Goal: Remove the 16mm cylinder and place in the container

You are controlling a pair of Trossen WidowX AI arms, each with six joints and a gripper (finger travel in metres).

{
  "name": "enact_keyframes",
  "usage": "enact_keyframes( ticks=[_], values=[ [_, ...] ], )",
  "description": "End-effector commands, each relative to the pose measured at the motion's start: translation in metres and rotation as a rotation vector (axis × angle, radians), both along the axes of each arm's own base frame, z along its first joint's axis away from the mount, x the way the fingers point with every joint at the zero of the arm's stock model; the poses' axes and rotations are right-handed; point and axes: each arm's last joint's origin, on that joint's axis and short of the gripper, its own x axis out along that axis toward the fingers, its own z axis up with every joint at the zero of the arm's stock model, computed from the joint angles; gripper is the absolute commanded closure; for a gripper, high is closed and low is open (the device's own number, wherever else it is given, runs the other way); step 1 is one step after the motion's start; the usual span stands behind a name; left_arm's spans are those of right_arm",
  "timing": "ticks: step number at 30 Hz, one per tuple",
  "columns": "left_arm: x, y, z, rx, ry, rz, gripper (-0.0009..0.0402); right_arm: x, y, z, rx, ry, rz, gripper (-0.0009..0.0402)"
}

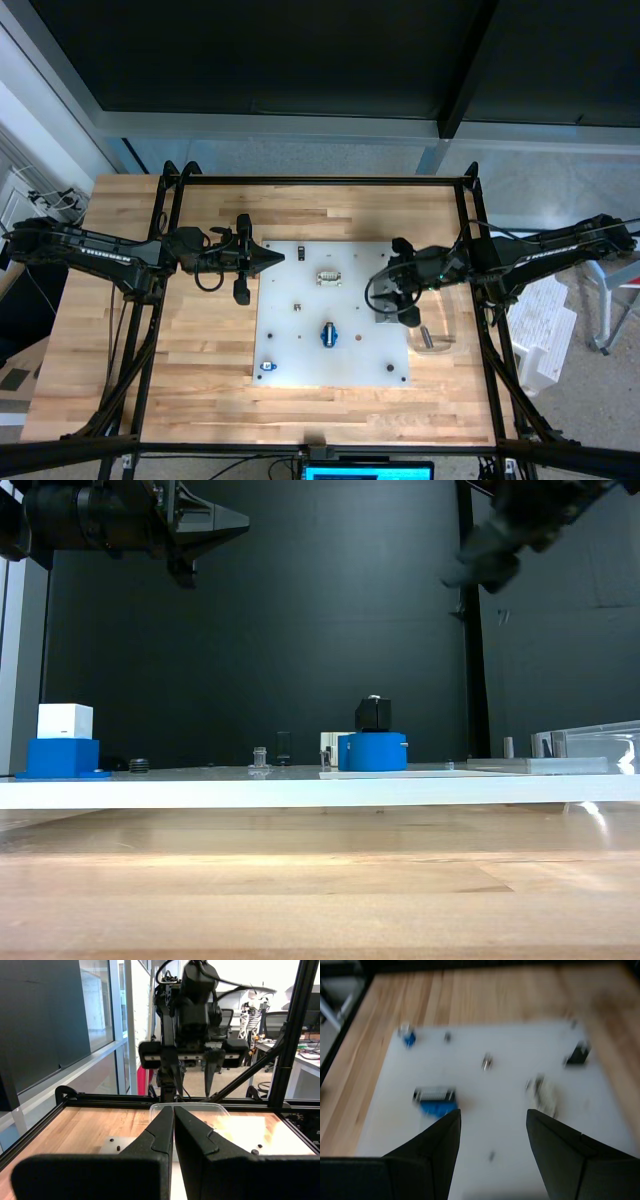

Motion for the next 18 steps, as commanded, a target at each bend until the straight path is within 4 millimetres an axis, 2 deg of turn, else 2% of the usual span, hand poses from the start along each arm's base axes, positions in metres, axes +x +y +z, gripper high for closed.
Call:
enact_keyframes(
  ticks=[1,7,13,18],
  values=[
    [0.000,0.000,0.000,0.000,-0.001,0.000,0.0393,0.006,-0.005,0.007,-0.045,-0.096,0.011,0.0213],
    [0.000,0.000,0.000,0.000,-0.001,0.000,0.0393,0.019,-0.015,0.017,-0.100,-0.265,-0.001,0.0236],
    [0.000,0.000,0.000,0.000,-0.001,0.000,0.0393,0.029,-0.028,0.021,-0.069,-0.417,0.048,0.0285],
    [0.000,0.000,0.000,0.000,-0.001,0.000,0.0393,0.032,-0.033,0.018,-0.071,-0.493,0.022,0.0334]
  ],
)
